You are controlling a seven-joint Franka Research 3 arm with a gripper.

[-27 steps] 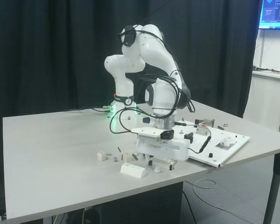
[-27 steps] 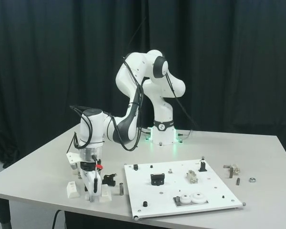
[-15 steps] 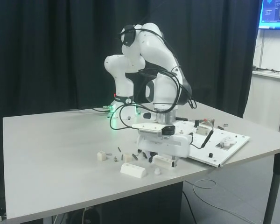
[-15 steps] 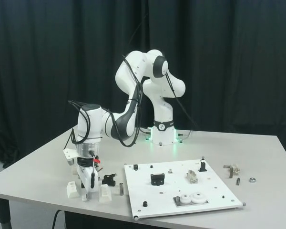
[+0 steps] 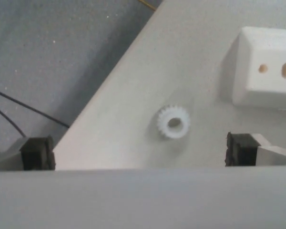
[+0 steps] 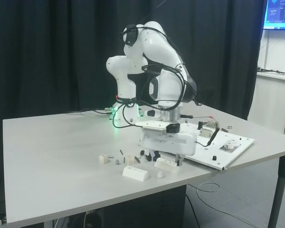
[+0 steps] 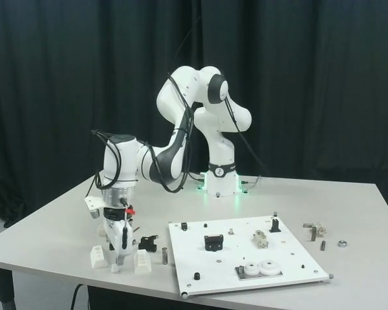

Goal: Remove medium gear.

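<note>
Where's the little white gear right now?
The gear lies flat on the table near its front edge, beside the white block, below the open pincer.

Grey table (image 7: 64, 226) with the items that lay directly on it. A white assembly board (image 7: 246, 255) lay flat near the front edge. Beside the board, close to the table's front corner, stood two white blocks (image 7: 98, 256) (image 7: 142, 261), with a small white gear (image 5: 173, 123) lying flat on the tabletop between them, apart from both; one block (image 5: 267, 67) showed two holes in its side. A black fitting (image 7: 149, 244) and a short dark pin (image 7: 162, 255) lay just beside the board's edge. On the far side of the board lay a metal bracket (image 7: 313, 228), a dark pin (image 7: 323, 245) and a nut (image 7: 341, 243). The white arm's base (image 7: 221, 184) was bolted toward the rear.
</note>
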